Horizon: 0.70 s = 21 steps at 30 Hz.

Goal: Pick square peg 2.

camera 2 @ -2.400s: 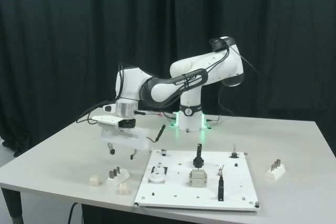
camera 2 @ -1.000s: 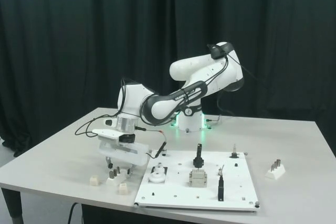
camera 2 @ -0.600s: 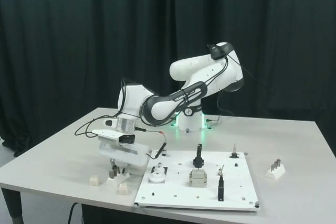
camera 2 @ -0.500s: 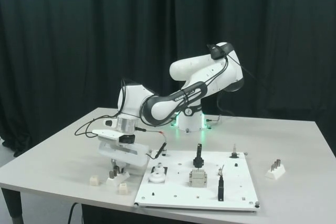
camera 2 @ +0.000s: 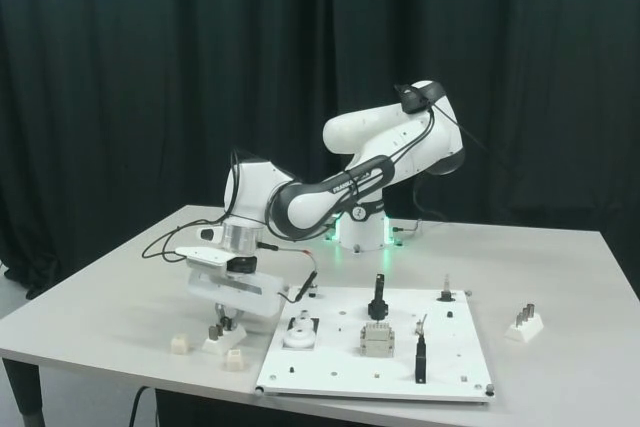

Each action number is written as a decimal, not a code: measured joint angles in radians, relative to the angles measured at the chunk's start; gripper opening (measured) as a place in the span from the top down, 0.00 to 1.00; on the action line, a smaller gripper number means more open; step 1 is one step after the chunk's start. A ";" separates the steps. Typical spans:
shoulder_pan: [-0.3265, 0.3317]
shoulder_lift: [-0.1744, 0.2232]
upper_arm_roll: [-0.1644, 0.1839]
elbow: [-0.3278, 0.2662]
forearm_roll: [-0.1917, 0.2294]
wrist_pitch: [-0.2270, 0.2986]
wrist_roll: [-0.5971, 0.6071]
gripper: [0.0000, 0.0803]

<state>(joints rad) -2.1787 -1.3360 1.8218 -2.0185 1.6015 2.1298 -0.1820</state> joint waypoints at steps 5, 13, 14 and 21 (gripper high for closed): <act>0.007 0.000 -0.005 -0.014 -0.008 -0.009 -0.013 0.90; 0.025 0.008 -0.028 -0.038 -0.048 -0.058 -0.021 0.90; 0.027 0.009 -0.033 -0.039 -0.052 -0.066 -0.021 0.90; 0.043 0.019 -0.072 -0.043 -0.087 -0.122 -0.021 0.90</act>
<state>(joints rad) -2.1360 -1.3166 1.7499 -2.0614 1.5141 2.0074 -0.2032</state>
